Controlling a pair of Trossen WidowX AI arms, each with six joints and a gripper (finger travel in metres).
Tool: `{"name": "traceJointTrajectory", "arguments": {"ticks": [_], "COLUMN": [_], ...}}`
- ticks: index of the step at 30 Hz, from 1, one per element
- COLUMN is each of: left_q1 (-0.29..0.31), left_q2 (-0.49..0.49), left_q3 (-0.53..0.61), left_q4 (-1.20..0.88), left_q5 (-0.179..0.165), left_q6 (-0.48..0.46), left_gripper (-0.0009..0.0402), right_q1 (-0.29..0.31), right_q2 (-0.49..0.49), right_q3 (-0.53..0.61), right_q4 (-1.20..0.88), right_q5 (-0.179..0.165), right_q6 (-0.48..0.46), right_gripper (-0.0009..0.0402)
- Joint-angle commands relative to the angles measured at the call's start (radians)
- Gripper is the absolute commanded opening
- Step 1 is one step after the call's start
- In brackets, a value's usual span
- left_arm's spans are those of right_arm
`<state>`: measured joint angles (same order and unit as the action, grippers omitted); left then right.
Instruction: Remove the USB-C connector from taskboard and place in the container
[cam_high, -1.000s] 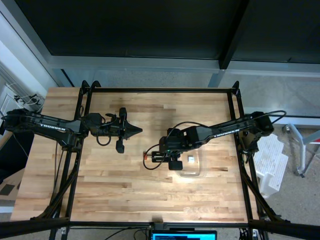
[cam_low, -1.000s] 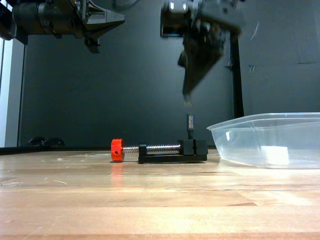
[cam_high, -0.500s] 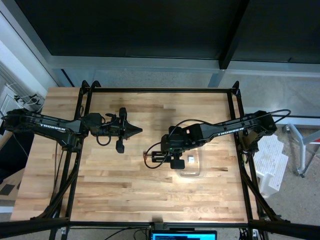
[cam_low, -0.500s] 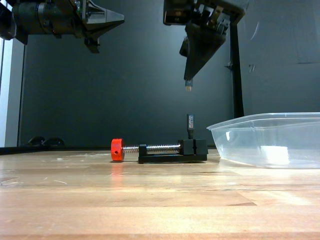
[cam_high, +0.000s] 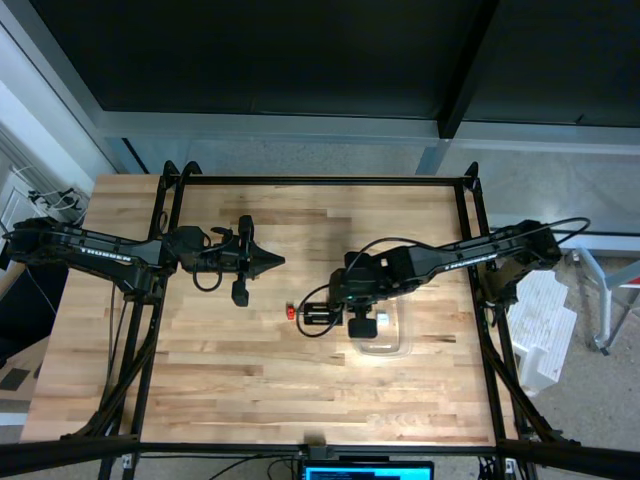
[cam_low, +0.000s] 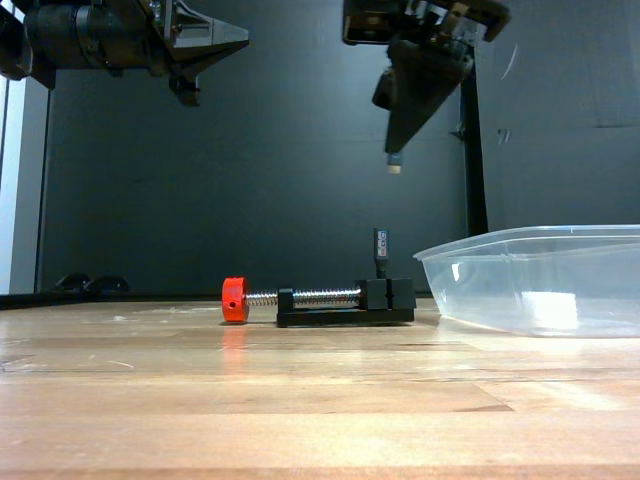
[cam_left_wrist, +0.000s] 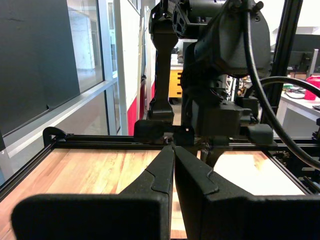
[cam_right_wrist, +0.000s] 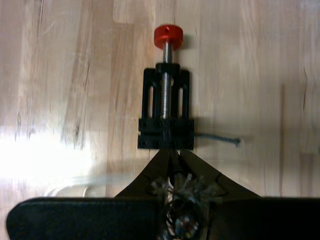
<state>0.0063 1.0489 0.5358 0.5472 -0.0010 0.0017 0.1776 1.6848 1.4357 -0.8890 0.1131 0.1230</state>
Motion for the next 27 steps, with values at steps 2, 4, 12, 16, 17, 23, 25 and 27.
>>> {"name": "traceJointTrajectory", "arguments": {"ticks": [2, 4, 12, 16, 17, 23, 25, 27], "left_q1": [0.0, 0.0, 0.0, 0.0, 0.0, 0.0, 0.0, 0.0], "left_q2": [0.0, 0.0, 0.0, 0.0, 0.0, 0.0, 0.0, 0.0], "left_q3": [0.0, 0.0, 0.0, 0.0, 0.0, 0.0, 0.0, 0.0], "left_q4": [0.0, 0.0, 0.0, 0.0, 0.0, 0.001, 0.0, 0.0], "left_q5": [0.0, 0.0, 0.0, 0.0, 0.0, 0.0, 0.0, 0.0], "left_q6": [0.0, 0.0, 0.0, 0.0, 0.0, 0.0, 0.0, 0.0], "left_gripper": [0.0, 0.0, 0.0, 0.0, 0.0, 0.0, 0.0, 0.0], "right_q1": [0.0, 0.0, 0.002, 0.002, 0.002, 0.002, 0.002, 0.002], "right_q2": [-0.053, -0.082, -0.186, -0.232, -0.241, -0.28, -0.28, -0.28], "right_q3": [-0.076, -0.112, -0.253, -0.316, -0.329, -0.378, -0.38, -0.38], "right_q4": [0.003, 0.003, 0.004, 0.004, 0.004, 0.006, 0.006, 0.01], "right_q5": [0.001, 0.002, 0.009, 0.063, 0.062, 0.05, 0.051, 0.051], "right_q6": [0.004, 0.011, 0.012, 0.027, 0.027, 0.046, 0.049, 0.049], "right_gripper": [0.0, 0.0, 0.0, 0.0, 0.0, 0.0, 0.0, 0.0]}}
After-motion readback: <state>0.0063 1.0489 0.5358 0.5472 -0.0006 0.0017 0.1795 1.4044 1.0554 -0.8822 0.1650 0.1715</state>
